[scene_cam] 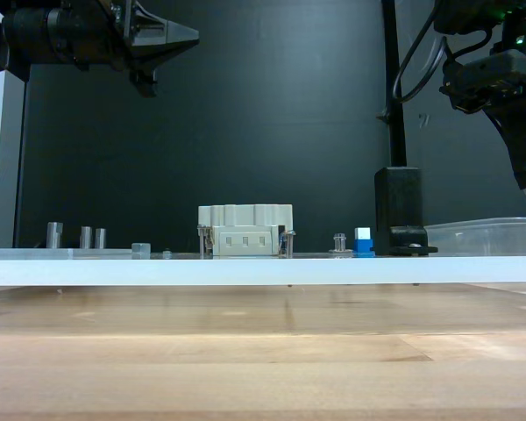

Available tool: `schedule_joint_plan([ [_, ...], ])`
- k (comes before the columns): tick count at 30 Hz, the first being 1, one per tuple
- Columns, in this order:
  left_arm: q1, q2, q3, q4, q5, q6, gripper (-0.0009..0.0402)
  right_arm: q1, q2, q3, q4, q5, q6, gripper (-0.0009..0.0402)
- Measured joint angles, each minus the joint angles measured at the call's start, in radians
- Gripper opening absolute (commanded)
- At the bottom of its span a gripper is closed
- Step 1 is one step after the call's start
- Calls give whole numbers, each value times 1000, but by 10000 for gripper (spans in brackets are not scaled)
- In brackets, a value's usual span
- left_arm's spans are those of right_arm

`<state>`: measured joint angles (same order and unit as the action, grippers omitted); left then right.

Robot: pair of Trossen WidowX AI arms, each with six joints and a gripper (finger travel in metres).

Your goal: Remove the USB connector from the USB hub and place in the container

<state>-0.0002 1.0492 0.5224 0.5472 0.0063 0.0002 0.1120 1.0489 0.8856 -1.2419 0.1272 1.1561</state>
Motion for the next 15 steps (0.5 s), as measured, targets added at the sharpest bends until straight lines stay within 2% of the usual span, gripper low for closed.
schedule_joint_plan([
  [9, 0, 0, 0, 0, 0, 0, 1, 0, 0, 0, 0, 2, 0, 120],
  [15, 0, 0, 0, 0, 0, 0, 1, 0, 0, 0, 0, 2, 0, 150],
])
